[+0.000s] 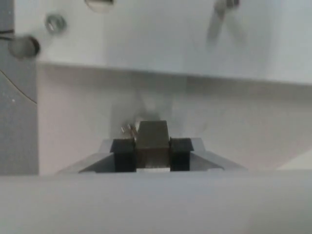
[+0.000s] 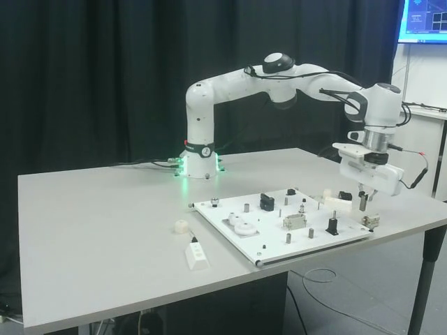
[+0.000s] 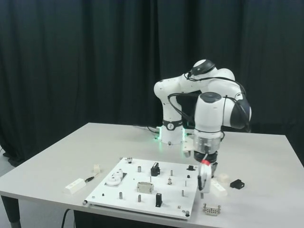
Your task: Place square peg 4.
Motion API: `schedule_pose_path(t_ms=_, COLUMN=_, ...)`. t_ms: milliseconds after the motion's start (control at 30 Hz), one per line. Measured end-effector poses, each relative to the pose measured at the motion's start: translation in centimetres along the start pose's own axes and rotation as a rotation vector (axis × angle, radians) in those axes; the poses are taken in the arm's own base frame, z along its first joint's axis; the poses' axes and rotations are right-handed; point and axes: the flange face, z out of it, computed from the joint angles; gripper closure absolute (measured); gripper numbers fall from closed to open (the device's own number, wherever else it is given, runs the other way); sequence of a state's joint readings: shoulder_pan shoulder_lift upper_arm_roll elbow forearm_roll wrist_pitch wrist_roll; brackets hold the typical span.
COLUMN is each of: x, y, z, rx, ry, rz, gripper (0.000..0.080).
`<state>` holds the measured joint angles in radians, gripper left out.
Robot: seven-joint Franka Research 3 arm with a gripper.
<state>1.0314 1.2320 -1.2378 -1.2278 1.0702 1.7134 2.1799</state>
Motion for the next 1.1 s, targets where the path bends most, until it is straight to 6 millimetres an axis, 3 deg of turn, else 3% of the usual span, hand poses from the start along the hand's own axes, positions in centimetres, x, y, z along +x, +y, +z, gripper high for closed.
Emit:
schedule_pose_path(t_ms=367, x=-1.6, y=3.3, z=0.1, rx=0.000, ry=0.011, rz=-0.002, gripper=0.0655)
schedule_pose_path(t_ms=767, x=-2.0, y=4.9, z=0.4, rx=0.020, ry=0.028, rz=-0.003, gripper=0.0655)
schedule_pose_path(t_ms=800, x=-2.0, y=4.9, z=0.4, rx=0.021, ry=0.029, rz=-0.005, gripper=0.0427)
schedule_pose_path(t_ms=1067, x=-2.1, y=5.2, z=0.3, rx=0.028, ry=0.036, rz=-0.015, gripper=0.0427)
schedule_pose_path(t_ms=1100, x=-2.1, y=5.3, z=0.3, rx=0.029, ry=0.036, rz=-0.015, gripper=0.0038)
